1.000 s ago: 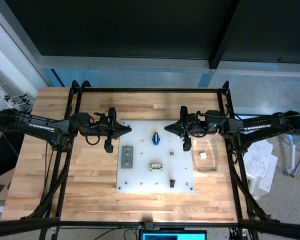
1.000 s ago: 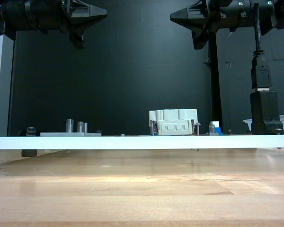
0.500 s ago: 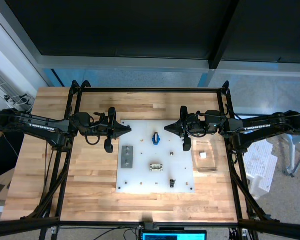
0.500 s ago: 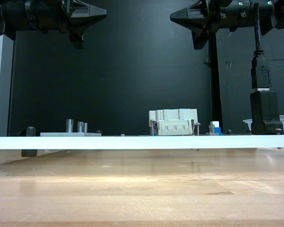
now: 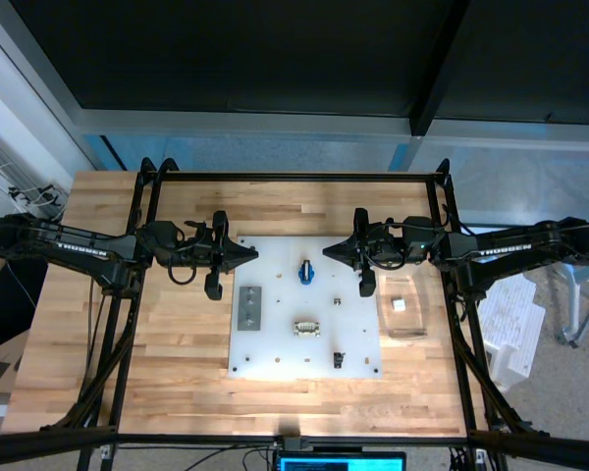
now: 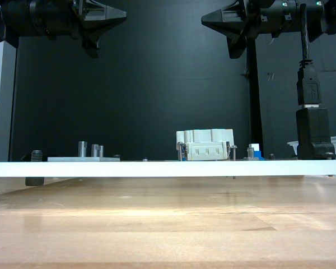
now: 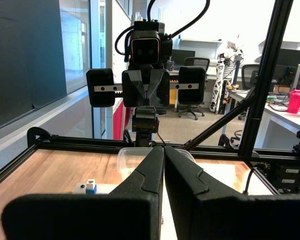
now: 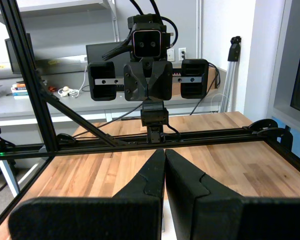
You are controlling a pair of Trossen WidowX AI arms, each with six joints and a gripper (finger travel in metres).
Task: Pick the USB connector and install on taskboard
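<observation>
We count: left gripper [image 5: 247, 253] and right gripper [image 5: 332, 251], fingers pressed together, high over the board's [image 5: 275, 343] far edge; USB plug [image 6: 310, 89] upright in black socket [image 6: 313, 134].

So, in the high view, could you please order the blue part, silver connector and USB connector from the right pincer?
1. Blue part, by the right pincer, far side of the board.
2. Silver connector, mid-board.
3. USB connector, near edge.
Left pincer hovers over its far-left corner.
</observation>
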